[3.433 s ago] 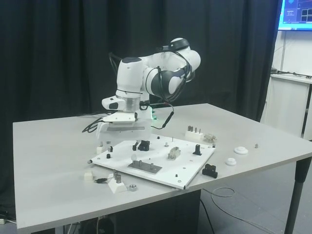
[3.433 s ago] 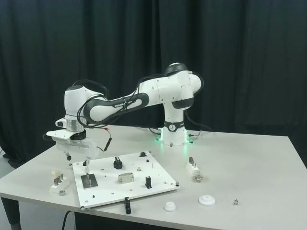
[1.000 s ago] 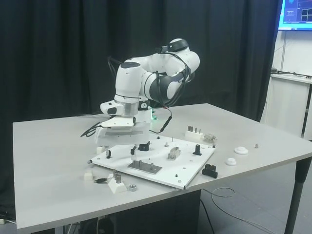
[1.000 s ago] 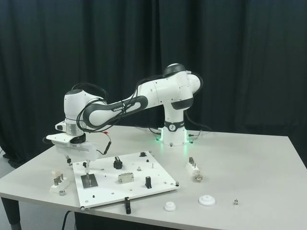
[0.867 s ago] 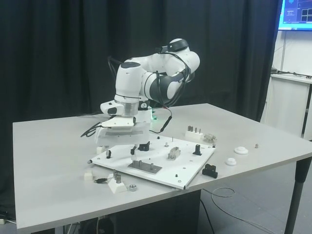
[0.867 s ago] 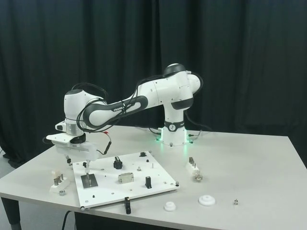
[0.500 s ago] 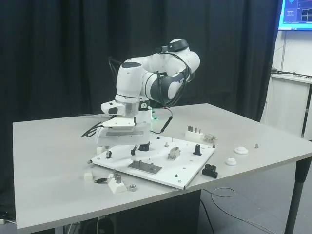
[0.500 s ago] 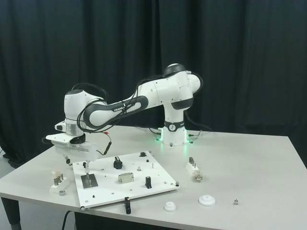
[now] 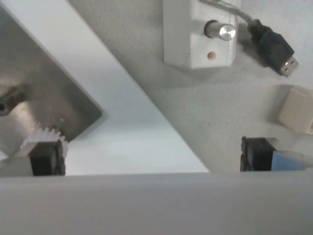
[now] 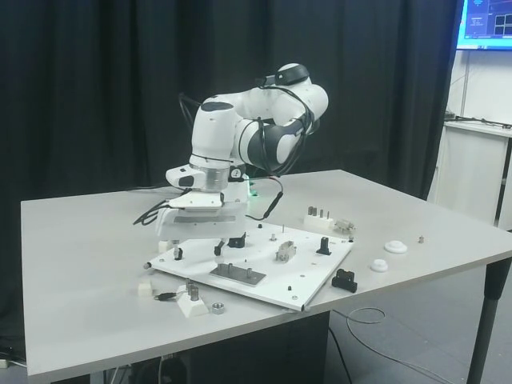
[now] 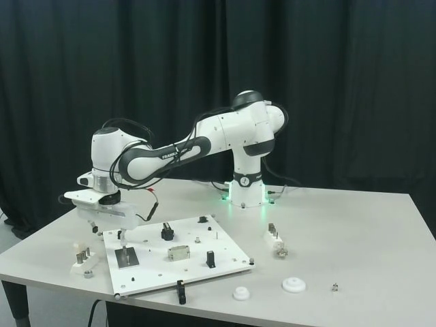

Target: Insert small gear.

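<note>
In the wrist view a small white toothed gear (image 9: 43, 135) shows right beside one black fingertip (image 9: 47, 159), over the edge of the grey metal plate (image 9: 34, 83). I cannot tell whether it touches that finger. The other fingertip (image 9: 257, 154) is far off, over the grey table. My gripper (image 9: 151, 156) is open wide. A metal peg (image 9: 9, 99) stands on the plate. In the room views the gripper (image 10: 198, 250) (image 11: 108, 232) hangs low over the near-left corner of the white board (image 10: 320, 268), straddling its edge.
A white block with metal pins (image 9: 200, 32) (image 10: 192, 302), a black plug on a cable (image 9: 274, 46) and a pale connector (image 9: 296, 110) lie on the table beside the board. Two white discs (image 10: 395, 246) (image 10: 378, 264) and a black clip (image 10: 345, 279) sit to the right.
Since 3.4 s ago the hand has shifted a little and come down slightly over the board's corner. Over the last second it has hardly moved.
</note>
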`<state>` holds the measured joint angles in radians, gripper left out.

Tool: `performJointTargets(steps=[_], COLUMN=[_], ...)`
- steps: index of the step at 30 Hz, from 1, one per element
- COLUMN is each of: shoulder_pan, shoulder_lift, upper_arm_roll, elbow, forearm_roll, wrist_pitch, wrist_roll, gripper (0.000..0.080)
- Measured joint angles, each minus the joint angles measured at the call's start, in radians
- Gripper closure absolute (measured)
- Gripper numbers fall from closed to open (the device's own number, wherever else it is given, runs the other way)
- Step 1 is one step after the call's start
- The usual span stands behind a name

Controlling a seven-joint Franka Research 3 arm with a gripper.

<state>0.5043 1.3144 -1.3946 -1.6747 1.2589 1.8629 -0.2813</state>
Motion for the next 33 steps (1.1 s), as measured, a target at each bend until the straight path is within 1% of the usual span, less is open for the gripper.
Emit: performJointTargets(steps=[19,33], shoulder_pan=[-0.003,-0.003], shoulder_lift=[0.000,0.000], upper_arm_roll=[0.001,0.007], elbow=[0.003,0.011], forearm_roll=[0.000,0.004], wrist_pitch=[0.004,0.028], wrist_roll=[-0.013,-0.013], gripper=[0.0003,0.0003])
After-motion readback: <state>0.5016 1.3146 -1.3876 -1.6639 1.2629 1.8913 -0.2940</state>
